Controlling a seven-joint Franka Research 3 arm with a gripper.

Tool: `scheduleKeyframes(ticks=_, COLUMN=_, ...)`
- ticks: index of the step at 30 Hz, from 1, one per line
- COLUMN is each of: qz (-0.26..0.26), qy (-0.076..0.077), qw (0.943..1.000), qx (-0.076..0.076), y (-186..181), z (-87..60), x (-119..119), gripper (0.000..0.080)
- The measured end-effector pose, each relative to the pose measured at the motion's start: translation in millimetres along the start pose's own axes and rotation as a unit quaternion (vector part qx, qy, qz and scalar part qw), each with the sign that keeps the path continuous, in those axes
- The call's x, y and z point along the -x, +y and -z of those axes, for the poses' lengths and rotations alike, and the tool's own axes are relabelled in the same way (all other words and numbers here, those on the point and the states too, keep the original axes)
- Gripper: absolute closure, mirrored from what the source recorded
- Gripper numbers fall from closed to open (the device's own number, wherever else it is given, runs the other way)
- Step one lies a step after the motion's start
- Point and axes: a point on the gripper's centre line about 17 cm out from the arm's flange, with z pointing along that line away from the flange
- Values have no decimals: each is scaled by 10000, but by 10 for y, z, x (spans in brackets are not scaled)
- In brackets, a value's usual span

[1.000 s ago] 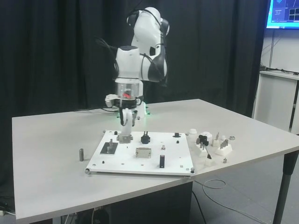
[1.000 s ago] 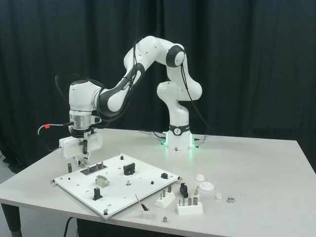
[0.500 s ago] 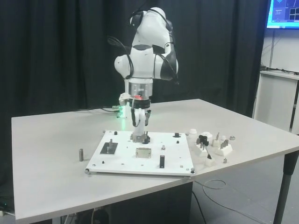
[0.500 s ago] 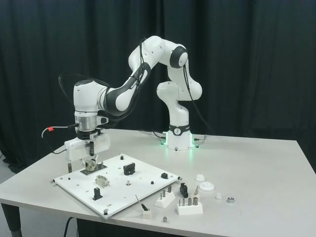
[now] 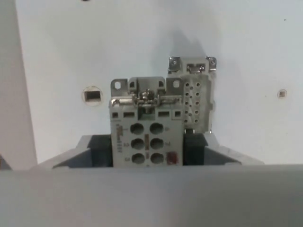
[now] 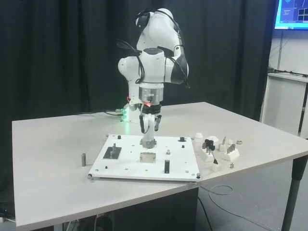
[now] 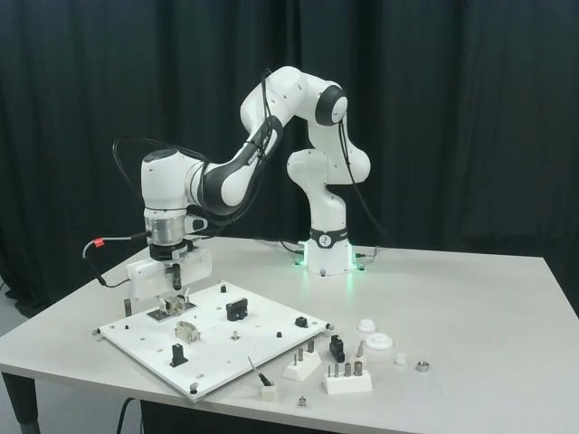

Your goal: Insert waterproof.

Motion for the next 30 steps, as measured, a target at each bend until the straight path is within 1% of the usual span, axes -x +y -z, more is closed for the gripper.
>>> scheduleKeyframes(ticks=8, qz=-80, qy=111, qw=9999, qx=44, y=29, z=-77, x=9, gripper=492)
scheduleKeyframes(ticks=16, qz=-126, qy=227, qw=9996, qx=70, y=48, z=-94, x=-18, gripper=492)
scheduleKeyframes(ticks=30, qz=-304, qy=246, qw=9992, qx=117, y=83, z=-91, x=0, gripper=492)
